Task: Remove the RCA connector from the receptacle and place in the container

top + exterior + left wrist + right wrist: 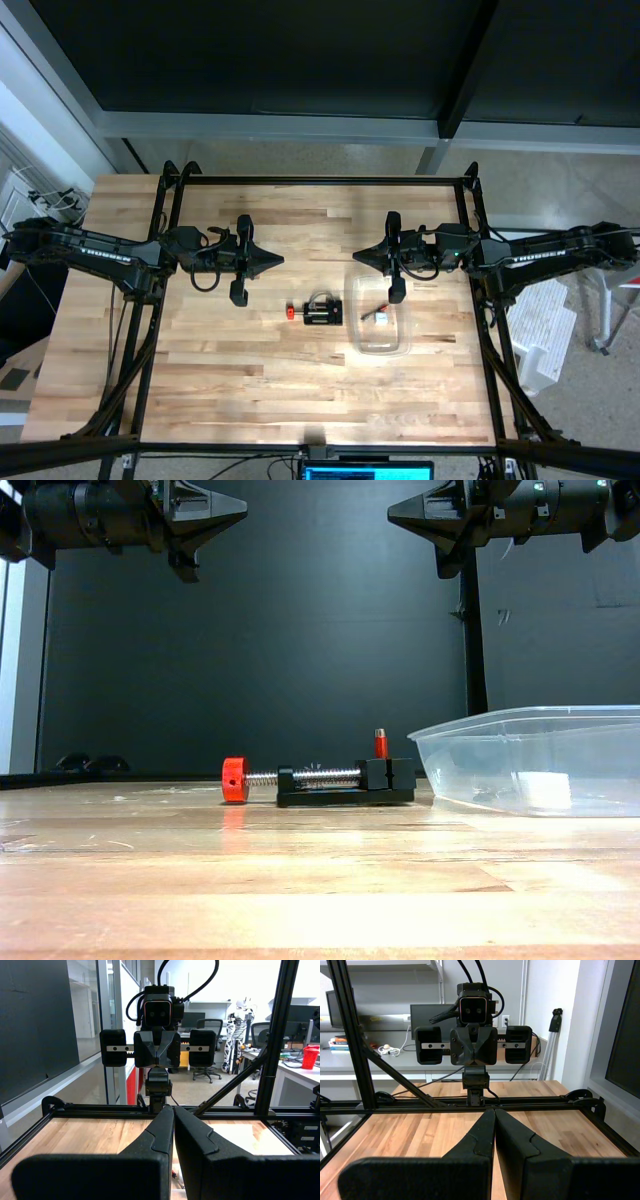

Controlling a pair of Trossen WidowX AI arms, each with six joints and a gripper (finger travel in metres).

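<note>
The left gripper (278,260) hangs in the air above the left half of the wooden table (250,390), pointing inward. Its fingers are pressed together with no gap and hold nothing. It is well apart from everything on the table.

Near the middle of the table sits the black block (322,313). Its red knob (291,312) sticks out to the left and a metal loop (322,297) is on its far side. In the low view a short red post (380,745) stands upright at the block's right end.

Just right of the block is the clear tub (352,322), close beside it; whether they touch I cannot tell. Inside lies the plug (376,310), a thin dark sliver with a reddish end, set at a slant. It seems to rest flat on the tub floor, though it is very small from above. A white square piece (384,319) lies just beside it in the tub.

The right gripper (356,257) hovers beyond the tub's far left corner, pointing inward toward the left one. Its fingers are also closed tight on nothing.
</note>
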